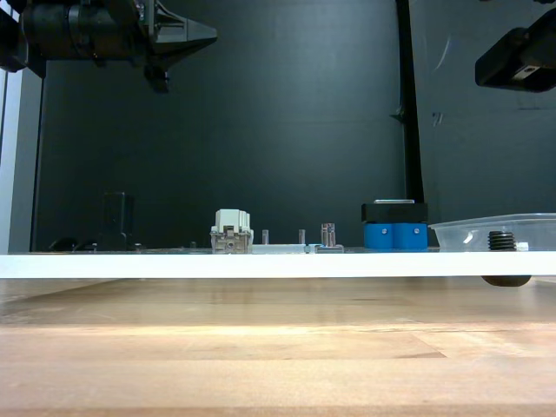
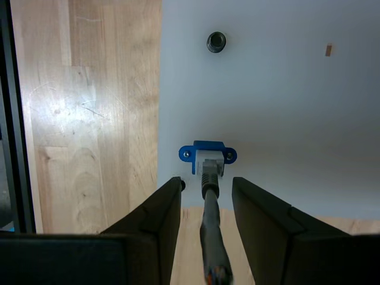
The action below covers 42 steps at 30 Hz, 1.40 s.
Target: Pick the RJ45 connector and install on taskboard
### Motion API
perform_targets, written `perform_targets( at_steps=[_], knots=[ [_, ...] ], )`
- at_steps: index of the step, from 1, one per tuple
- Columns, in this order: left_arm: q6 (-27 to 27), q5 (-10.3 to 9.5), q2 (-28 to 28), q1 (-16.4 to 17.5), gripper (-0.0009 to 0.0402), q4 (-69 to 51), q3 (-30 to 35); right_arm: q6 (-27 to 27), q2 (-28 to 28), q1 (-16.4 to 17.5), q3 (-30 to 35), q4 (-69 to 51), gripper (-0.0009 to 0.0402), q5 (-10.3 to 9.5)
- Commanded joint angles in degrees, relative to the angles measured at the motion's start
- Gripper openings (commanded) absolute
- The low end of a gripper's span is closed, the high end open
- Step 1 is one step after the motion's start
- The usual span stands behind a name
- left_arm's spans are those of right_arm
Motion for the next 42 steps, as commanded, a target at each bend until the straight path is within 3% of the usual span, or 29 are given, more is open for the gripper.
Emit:
perform_targets(
  at_steps=[1, 11, 21, 27, 33, 36, 38, 42],
  knots=[
    [0.00, 0.02, 0.00, 0.02, 0.0000, 0.00, 0.02, 0.09, -1.55, 0.04, 0.22, -0.85, 0.0138, 0.04],
    [0.00, 0.00, 0.02, 0.00, 0.0000, 0.00, 0.02, 0.63, -5.35, 0.00, 0.22, -2.49, 0.0171, 0.04],
    [0.00, 0.00, 0.02, 0.00, 0.0000, -0.02, 0.02, 0.55, -5.42, 0.02, 0.22, -2.51, 0.0173, 0.02],
    [0.00, 0.02, 0.00, 0.00, 0.0000, 0.00, 0.02, 0.50, -8.41, -0.63, 0.22, -2.43, 0.0171, 0.07],
    [0.00, 0.02, 0.02, 0.02, 0.0000, 0.00, 0.02, -0.81, -12.17, -3.06, 0.00, -2.62, 0.0159, 0.31],
    [0.02, 0.02, 0.02, 0.00, 0.0000, 0.00, 0.02, -2.38, -13.70, -4.98, 0.00, -2.64, 0.0149, 1.88],
    [0.02, 0.00, 0.00, 0.00, 0.0000, 0.00, 0.02, -3.41, -14.71, -6.75, 0.00, -2.67, 0.0141, 3.10],
    [0.02, 0.02, 0.00, 0.00, 0.0000, 0.00, 0.02, -7.78, -17.18, -11.32, -0.20, -2.64, 0.0123, 3.10]
  ],
)
